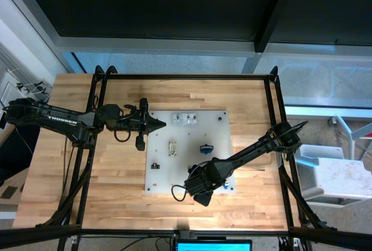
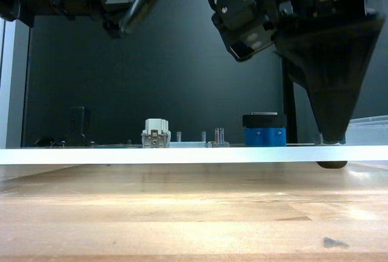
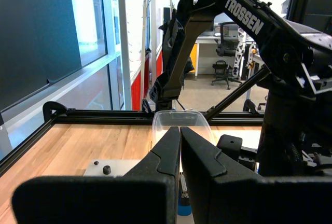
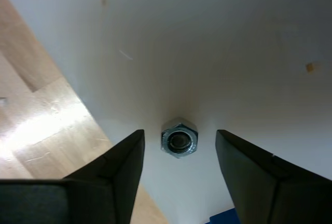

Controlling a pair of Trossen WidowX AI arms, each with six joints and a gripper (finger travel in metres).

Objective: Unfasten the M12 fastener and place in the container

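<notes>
The M12 fastener, a small silver hex nut with a dark core in its bore, stands on its stud on the white board. My right gripper points straight down at it, open, with one finger on either side and a gap to each. In the high view the right gripper covers the nut near the board's near right edge. In the low view its fingers reach down to the board. The container is a clear tray at the right, also seen beyond my left gripper, which is shut and empty over the board's far left.
A blue connector block and a white-grey connector stand on the board, with small silver posts between them. The black frame rails border the wooden table.
</notes>
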